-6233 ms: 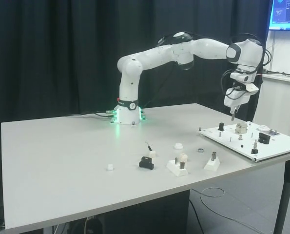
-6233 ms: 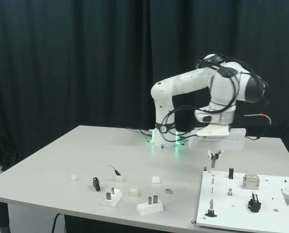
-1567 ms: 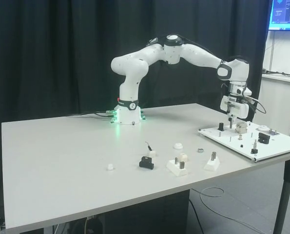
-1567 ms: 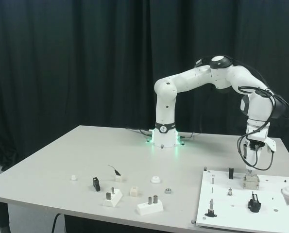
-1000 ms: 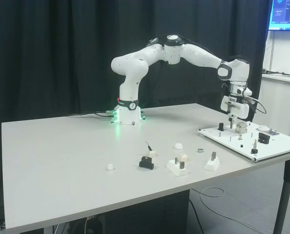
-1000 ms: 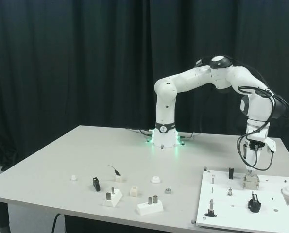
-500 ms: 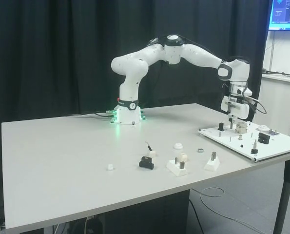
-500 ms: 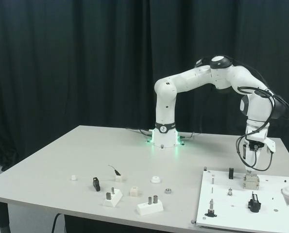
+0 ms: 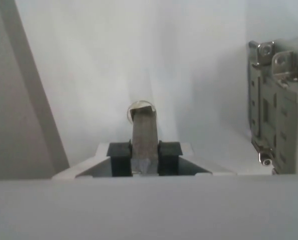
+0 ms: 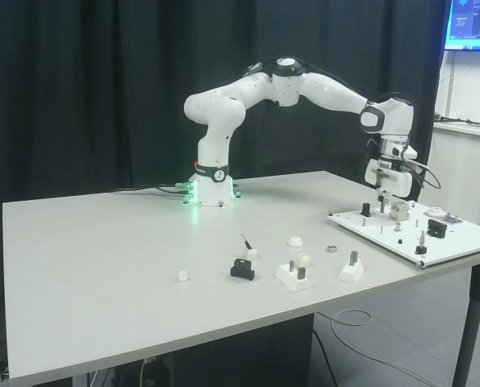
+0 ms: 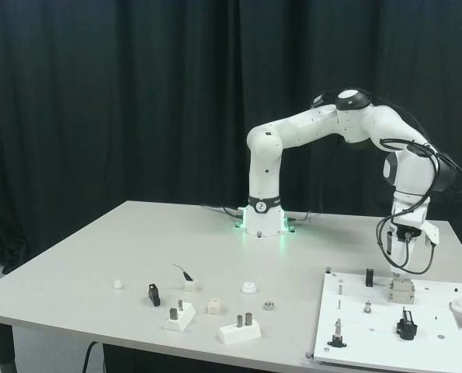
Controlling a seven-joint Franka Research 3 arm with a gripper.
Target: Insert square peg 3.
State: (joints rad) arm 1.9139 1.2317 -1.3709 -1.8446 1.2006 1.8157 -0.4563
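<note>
Gripper (image 9: 144,150) clenched on peg (image 9: 143,134), tip at hole (image 9: 140,106) in white board (image 11: 386,330), beside connector (image 9: 284,105).

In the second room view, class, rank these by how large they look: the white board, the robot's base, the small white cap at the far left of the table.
1. White board, largest.
2. Robot's base.
3. Small white cap, smallest.
</note>
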